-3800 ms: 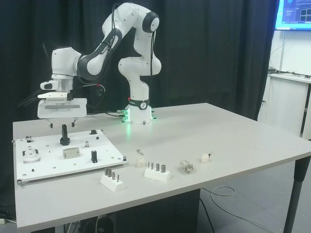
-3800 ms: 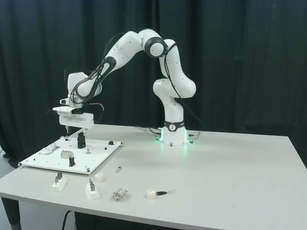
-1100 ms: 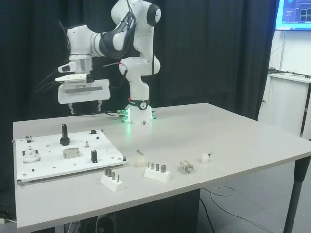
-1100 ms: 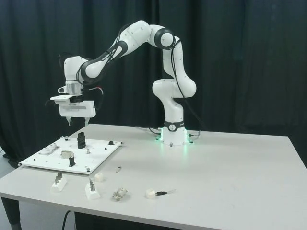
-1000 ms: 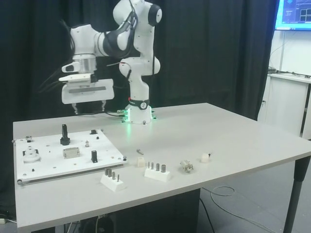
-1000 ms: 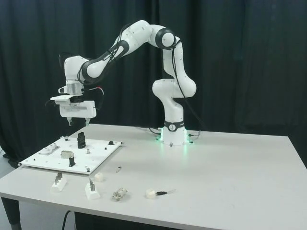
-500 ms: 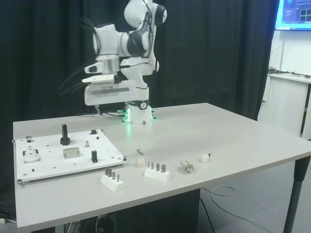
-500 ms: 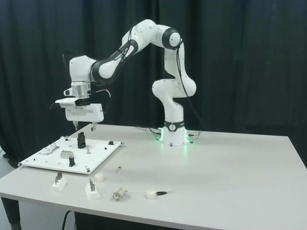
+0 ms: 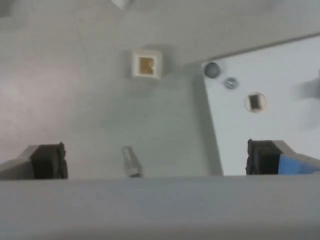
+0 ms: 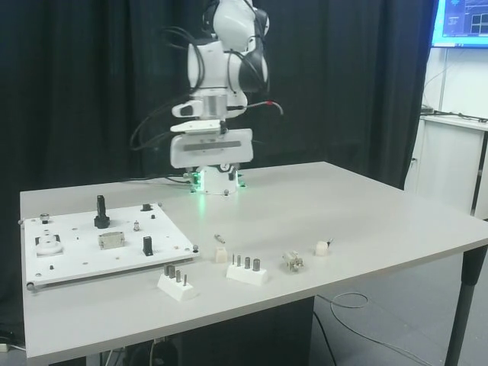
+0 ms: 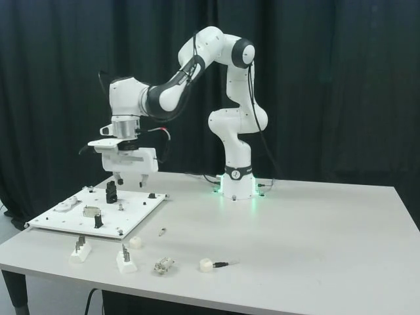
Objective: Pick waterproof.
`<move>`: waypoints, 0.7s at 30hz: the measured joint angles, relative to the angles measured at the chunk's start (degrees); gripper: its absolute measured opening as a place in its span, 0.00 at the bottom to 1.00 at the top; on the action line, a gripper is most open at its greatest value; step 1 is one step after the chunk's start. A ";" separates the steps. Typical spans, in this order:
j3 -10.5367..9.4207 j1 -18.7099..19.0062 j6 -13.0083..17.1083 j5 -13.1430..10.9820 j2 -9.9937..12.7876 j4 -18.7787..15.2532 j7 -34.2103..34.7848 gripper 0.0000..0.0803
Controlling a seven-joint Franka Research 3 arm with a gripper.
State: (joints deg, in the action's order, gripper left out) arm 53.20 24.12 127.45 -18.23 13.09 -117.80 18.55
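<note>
My gripper [image 10: 211, 174] hangs open high above the table, between the white board [image 10: 84, 259] and the arm's base, with nothing between its fingers. In the wrist view the gripper [image 9: 155, 159] looks down on a small metal pin [image 9: 131, 161], a small white square block [image 9: 147, 65] and a corner of the board [image 9: 280, 110]. The pin [image 10: 219, 238] and the block [image 10: 221, 253] lie on the grey table just right of the board. A small metal connector [image 10: 293, 261] and a white cap with a black pin [image 10: 322, 246] lie nearer the front edge. Which loose part is the waterproof one I cannot tell.
Two white holders with upright pegs [image 10: 246, 268] [image 10: 175, 282] stand near the front edge. The board carries black posts [image 10: 100, 211] [image 10: 146, 245], a grey metal block [image 10: 111, 240] and a white ring [image 10: 49, 245]. The arm's base [image 10: 216, 180] glows green at the back.
The arm has risen from just above the board's black post and swung right, carrying the open gripper past the board's right edge. Nothing on the table has moved.
</note>
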 joint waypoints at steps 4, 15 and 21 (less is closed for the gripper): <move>-0.64 1.53 1.52 0.42 0.75 0.00 1.23 1.00; -4.97 2.28 7.68 0.46 4.40 0.01 1.29 1.00; -7.77 1.96 11.40 -0.24 6.75 0.20 1.29 1.00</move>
State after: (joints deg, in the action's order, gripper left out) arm 45.43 26.08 138.85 -18.47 19.83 -117.60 19.84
